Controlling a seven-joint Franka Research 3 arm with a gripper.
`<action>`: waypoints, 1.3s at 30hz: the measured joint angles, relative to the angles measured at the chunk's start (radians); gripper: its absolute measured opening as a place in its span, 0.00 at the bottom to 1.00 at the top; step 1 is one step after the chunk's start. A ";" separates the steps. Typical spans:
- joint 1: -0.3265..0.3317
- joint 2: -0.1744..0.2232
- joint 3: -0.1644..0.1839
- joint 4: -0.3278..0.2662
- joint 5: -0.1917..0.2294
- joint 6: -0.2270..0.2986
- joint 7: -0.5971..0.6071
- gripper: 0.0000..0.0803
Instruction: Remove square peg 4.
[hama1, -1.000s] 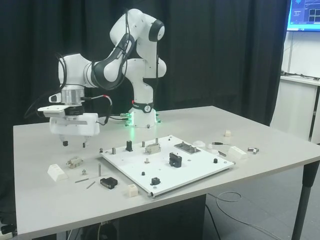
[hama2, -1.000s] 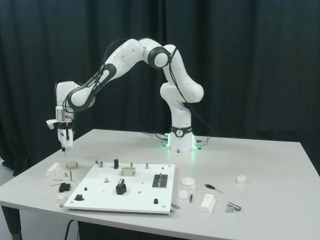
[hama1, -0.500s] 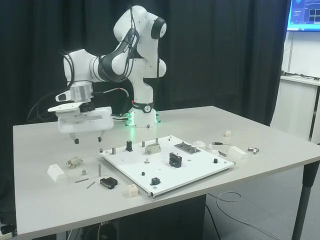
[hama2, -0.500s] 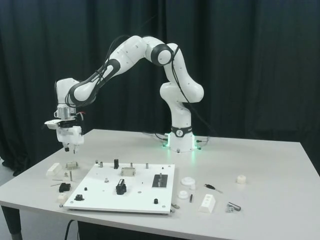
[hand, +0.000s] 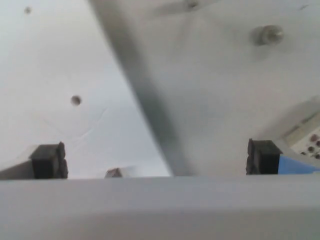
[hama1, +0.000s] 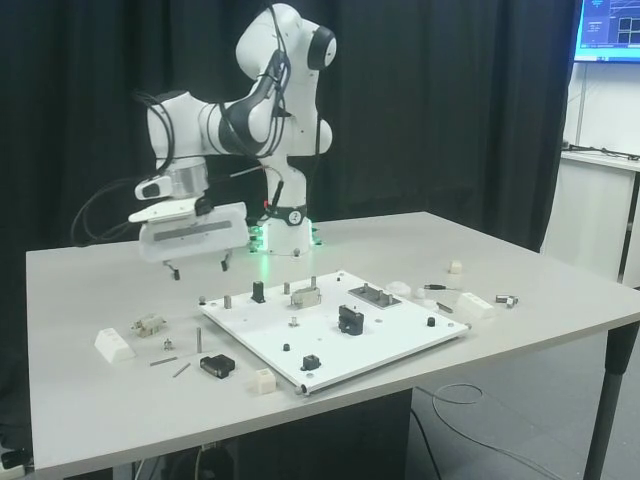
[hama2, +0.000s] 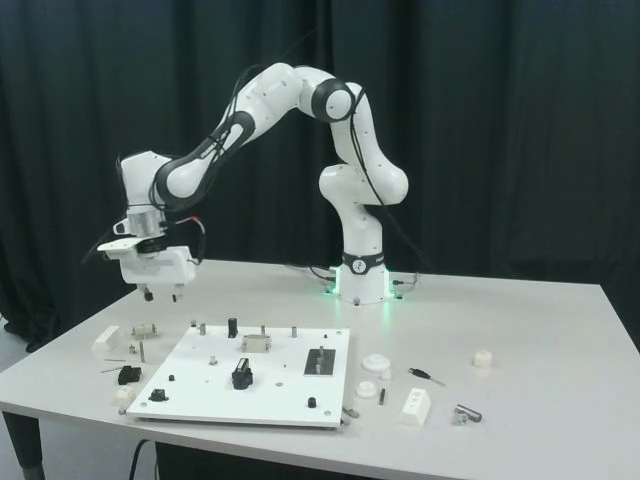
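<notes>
My gripper (hama1: 200, 268) hangs open and empty above the table, just off the far left corner of the white board (hama1: 390, 350). In the second room view the gripper (hama2: 161, 295) sits a hand's height over that corner of the board (hama2: 270, 400). Short grey upright pegs (hama1: 228, 300) stand along that side of the board, with another peg (hama1: 313, 281) farther along; I cannot tell which is square peg 4. In the wrist view both black fingertips (hand: 48, 161) stand wide apart around the gripper (hand: 155, 159), with the board's edge (hand: 145, 100) running between them.
On the table left of the board lie a white wedge block (hama1: 114, 344), a grey connector (hama1: 148, 325), loose pins (hama1: 170, 360), a black part (hama1: 217, 365) and a white cube (hama1: 263, 381). Black fixtures (hama1: 349, 320) stand on the board. White gears (hama2: 375, 362) and a white block (hama2: 413, 406) lie beyond its other side.
The gripper has swung from over the bare table toward the board's far left corner, turning at the wrist and staying at about the same height. Its fingers stayed open.
</notes>
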 joint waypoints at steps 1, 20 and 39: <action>0.006 -0.006 0.000 -0.007 -0.010 0.000 0.000 1.00; 0.116 -0.051 -0.002 -0.132 -0.177 0.118 -0.045 1.00; 0.149 -0.083 -0.003 -0.306 -0.249 0.319 -0.072 1.00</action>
